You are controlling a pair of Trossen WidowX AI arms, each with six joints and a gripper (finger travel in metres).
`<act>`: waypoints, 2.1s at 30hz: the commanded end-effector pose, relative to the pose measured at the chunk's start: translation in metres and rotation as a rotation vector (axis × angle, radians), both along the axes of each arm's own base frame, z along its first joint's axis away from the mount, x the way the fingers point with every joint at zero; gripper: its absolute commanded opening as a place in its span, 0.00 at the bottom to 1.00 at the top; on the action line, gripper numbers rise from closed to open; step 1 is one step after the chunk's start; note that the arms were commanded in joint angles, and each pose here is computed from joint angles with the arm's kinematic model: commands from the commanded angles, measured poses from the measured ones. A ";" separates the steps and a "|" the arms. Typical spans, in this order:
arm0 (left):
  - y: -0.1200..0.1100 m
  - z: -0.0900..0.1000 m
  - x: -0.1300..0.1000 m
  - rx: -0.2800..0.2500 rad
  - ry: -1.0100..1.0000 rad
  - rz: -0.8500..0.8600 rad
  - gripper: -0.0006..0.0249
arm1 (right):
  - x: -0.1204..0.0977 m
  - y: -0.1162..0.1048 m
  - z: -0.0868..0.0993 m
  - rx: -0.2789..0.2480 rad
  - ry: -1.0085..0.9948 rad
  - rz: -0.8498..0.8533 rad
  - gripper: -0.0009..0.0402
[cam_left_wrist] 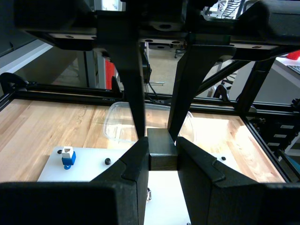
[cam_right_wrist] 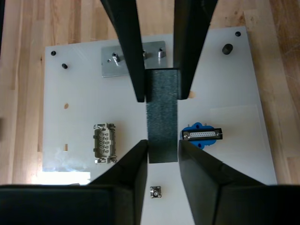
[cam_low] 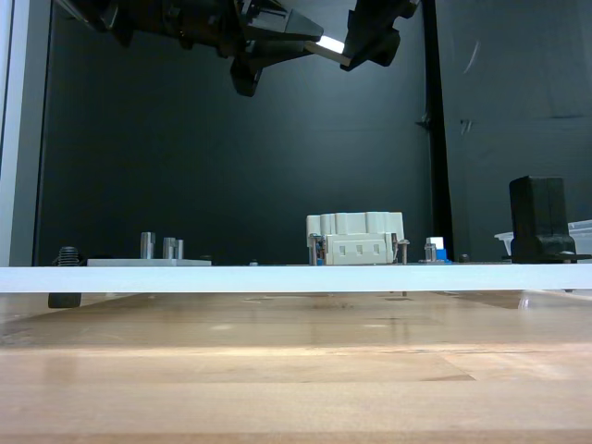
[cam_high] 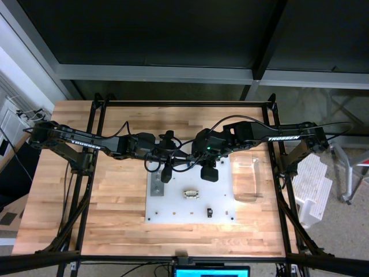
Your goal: Pick the 16mm bar and install on taskboard
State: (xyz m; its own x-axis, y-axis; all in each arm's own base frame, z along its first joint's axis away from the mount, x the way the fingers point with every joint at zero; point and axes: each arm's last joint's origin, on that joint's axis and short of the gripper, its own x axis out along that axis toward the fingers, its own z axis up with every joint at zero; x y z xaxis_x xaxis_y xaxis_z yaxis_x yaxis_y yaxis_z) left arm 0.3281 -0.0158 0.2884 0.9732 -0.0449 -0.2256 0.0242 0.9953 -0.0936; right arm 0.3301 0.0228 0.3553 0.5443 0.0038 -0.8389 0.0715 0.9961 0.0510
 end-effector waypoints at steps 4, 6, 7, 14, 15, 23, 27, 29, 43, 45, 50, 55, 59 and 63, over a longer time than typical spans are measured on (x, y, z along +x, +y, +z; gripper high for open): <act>0.000 0.000 0.000 0.000 -0.002 -0.002 0.17 | 0.000 0.000 0.000 0.001 0.002 0.000 0.44; 0.000 0.000 0.000 0.000 -0.003 -0.002 0.17 | -0.001 0.000 0.001 -0.002 0.002 0.000 0.49; 0.000 0.002 -0.001 0.000 -0.007 -0.001 0.18 | -0.002 -0.001 0.002 -0.014 -0.004 -0.007 0.51; 0.001 0.009 -0.005 0.005 -0.033 0.034 0.23 | -0.021 -0.001 0.013 -0.077 -0.061 -0.008 0.65; 0.002 0.010 -0.005 0.003 -0.040 0.041 0.24 | -0.025 -0.001 0.015 -0.079 -0.079 -0.005 0.66; 0.003 0.018 -0.010 -0.020 -0.069 0.085 0.26 | -0.043 0.005 0.021 -0.154 -0.275 0.050 0.68; 0.004 0.022 -0.010 -0.035 -0.108 0.100 0.26 | -0.051 0.005 0.021 -0.149 -0.341 0.046 0.68; 0.003 0.026 -0.010 -0.039 -0.145 0.100 0.26 | -0.054 0.004 0.020 -0.153 -0.382 0.049 0.68; 0.004 0.037 -0.010 -0.045 -0.264 0.117 0.26 | -0.066 0.002 0.007 -0.071 -0.806 -0.027 0.68; 0.004 0.039 -0.010 -0.046 -0.284 0.116 0.26 | -0.064 0.002 0.003 -0.058 -0.843 -0.036 0.68; 0.004 0.041 -0.010 -0.043 -0.304 0.114 0.26 | -0.062 0.000 -0.007 0.001 -0.938 -0.079 0.68; 0.004 0.041 -0.010 -0.042 -0.303 0.113 0.26 | -0.062 -0.001 -0.019 0.035 -0.953 -0.104 0.68; 0.003 0.041 -0.010 -0.042 -0.304 0.105 0.26 | -0.062 -0.001 -0.022 0.058 -0.968 -0.117 0.66; 0.003 0.041 -0.010 -0.043 -0.303 0.096 0.26 | -0.062 -0.001 -0.021 0.066 -0.994 -0.120 0.62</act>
